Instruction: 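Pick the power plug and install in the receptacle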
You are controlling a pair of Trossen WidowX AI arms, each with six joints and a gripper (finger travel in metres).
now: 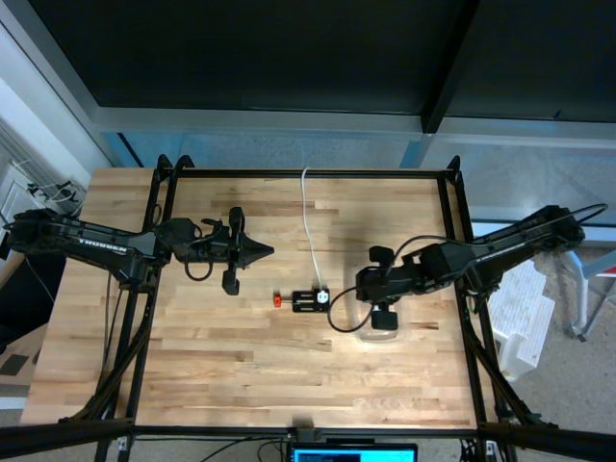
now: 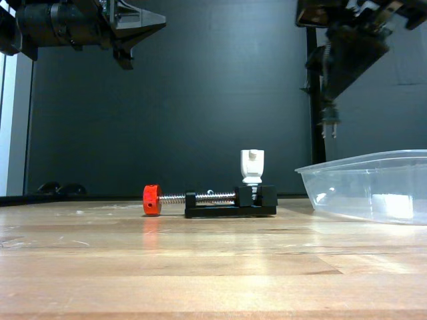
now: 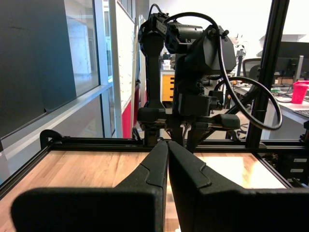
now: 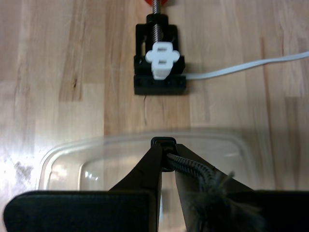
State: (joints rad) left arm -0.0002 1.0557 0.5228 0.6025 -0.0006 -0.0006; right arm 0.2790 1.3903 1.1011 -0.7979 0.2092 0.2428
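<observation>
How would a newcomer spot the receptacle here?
In the middle of the wooden table, a black clamp sits between the hovering left gripper and the right gripper, which holds the power plug above the clear tray. The receptacle is the white two-slot socket in that clamp, trailing a white cable.

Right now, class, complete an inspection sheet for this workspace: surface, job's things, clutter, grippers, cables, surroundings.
Surface: wooden plank table.
Job's things: small black power plug held aloft, prongs down; white round-faced receptacle upright in black clamp frame with red-orange knob.
Clutter: clear plastic tray beside the clamp.
Grippers: left gripper shut, raised at the left; right gripper shut on the plug, over the tray.
Cables: white cable leaving the receptacle; black braided cord from the plug.
Surroundings: black metal frame around table.
</observation>
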